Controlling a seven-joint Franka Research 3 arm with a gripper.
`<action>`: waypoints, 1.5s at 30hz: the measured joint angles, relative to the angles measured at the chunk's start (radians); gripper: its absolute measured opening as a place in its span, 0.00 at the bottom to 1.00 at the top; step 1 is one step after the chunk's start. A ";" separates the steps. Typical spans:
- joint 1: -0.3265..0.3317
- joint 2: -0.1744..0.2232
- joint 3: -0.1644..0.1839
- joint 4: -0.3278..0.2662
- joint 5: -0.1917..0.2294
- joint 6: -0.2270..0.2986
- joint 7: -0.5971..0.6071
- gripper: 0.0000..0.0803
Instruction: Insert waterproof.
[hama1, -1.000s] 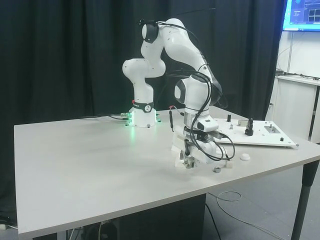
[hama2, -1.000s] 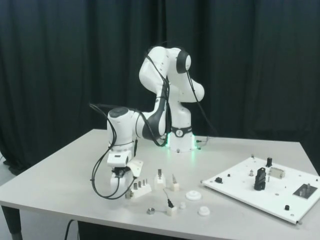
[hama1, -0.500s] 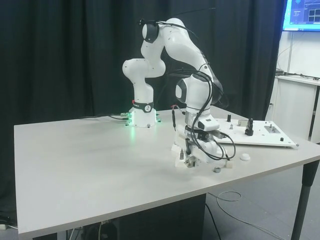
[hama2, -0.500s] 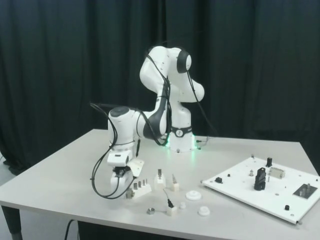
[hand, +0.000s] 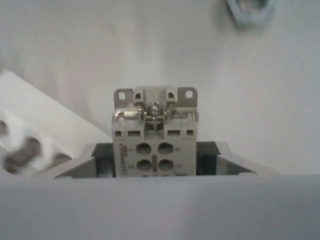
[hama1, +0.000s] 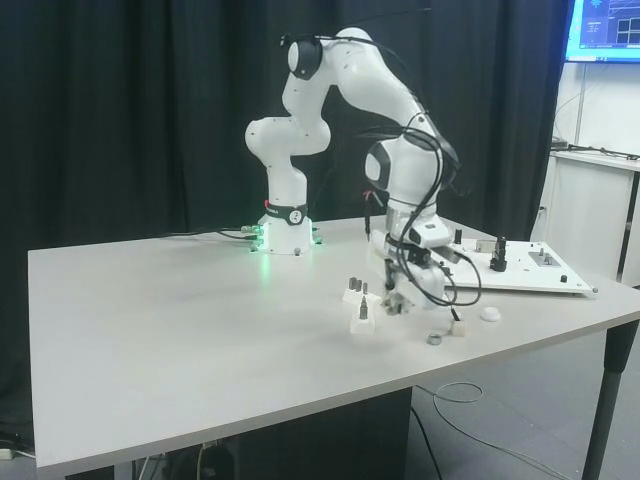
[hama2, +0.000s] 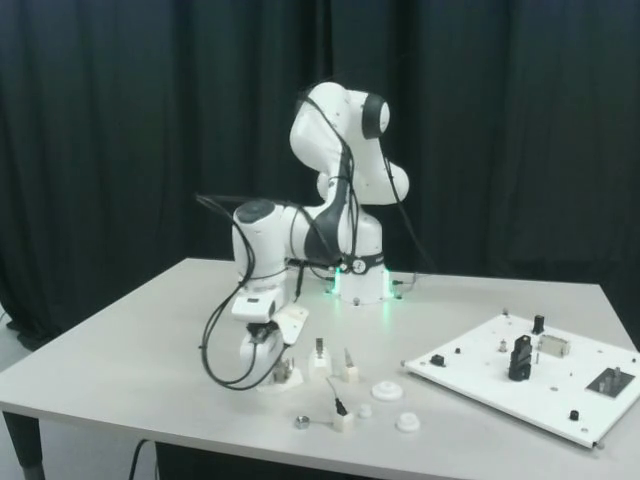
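Observation:
The wrist view shows a small grey-white waterproof connector (hand: 155, 125) with a metal clip and four round holes. It sits between my gripper's (hand: 156, 162) two fingers (hand: 85, 162), which are shut on it. From the first room view, the gripper (hama1: 396, 298) hangs just above the table, beside a white holder with pegs (hama1: 358, 303). The second room view has the gripper (hama2: 260, 352) low over that holder (hama2: 287, 378). The connector itself is too small to make out in either room view.
A metal nut (hama1: 434, 339) lies near the front edge, also seen from the wrist as the nut (hand: 250, 7). Small white stands (hama2: 320, 357), round white discs (hama2: 386, 391) and a cabled block (hama2: 342, 419) are nearby. A white assembly board (hama2: 530, 378) carries black parts.
The arm has swung away from the pegged holder toward the board side and risen slightly. The holder, covered by the hand before, now shows in the first room view.

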 joint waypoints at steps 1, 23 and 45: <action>0.006 -0.007 0.000 -0.004 0.000 -0.008 0.009 0.40; 0.159 -0.190 0.000 -0.190 -0.001 -0.054 0.198 0.40; 0.346 -0.323 0.013 -0.359 -0.001 -0.028 0.461 0.40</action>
